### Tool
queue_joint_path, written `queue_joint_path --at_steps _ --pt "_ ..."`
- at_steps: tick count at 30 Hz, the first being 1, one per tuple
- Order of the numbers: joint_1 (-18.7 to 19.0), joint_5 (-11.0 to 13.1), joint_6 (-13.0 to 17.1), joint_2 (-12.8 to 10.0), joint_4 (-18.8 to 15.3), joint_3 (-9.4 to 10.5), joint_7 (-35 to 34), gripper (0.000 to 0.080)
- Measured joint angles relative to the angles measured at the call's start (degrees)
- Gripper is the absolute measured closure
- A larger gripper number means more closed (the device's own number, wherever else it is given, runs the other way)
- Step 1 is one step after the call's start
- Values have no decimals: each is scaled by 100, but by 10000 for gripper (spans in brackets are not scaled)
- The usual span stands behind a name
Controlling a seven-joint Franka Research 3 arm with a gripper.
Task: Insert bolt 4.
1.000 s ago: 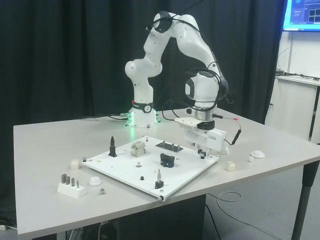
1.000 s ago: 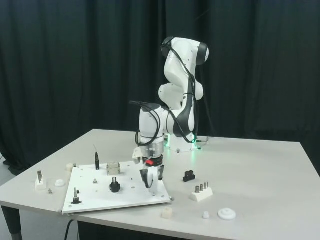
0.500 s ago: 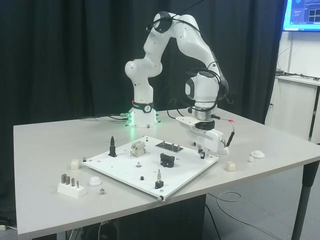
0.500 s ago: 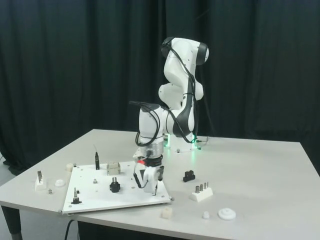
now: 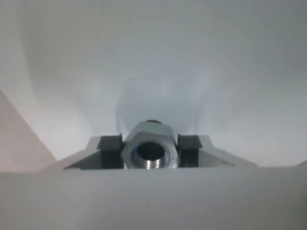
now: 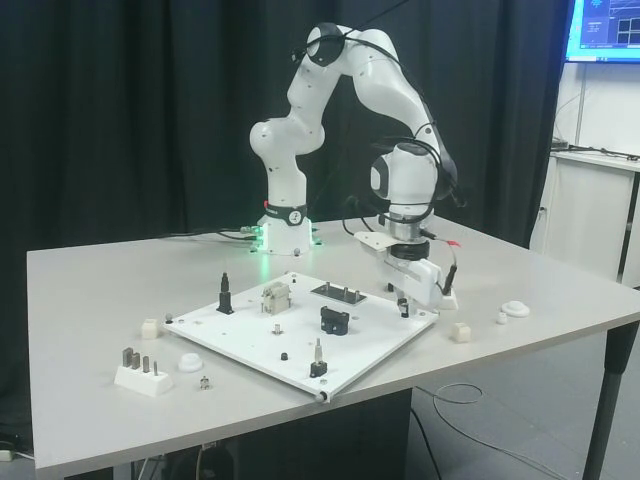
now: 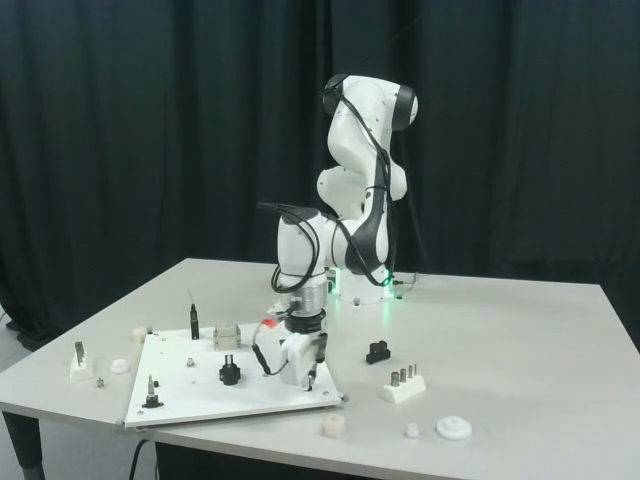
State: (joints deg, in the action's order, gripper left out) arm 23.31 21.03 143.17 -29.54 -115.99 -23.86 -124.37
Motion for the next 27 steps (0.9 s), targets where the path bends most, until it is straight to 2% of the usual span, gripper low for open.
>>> queue_joint_path --at_steps 6,18,27 --pt "-2 162 -13 -3 -1 -21 -96 560" --pt "9 670 -81 -18 0 -113 -372 560" --pt "64 821 -99 -31 -1 -175 -456 560"
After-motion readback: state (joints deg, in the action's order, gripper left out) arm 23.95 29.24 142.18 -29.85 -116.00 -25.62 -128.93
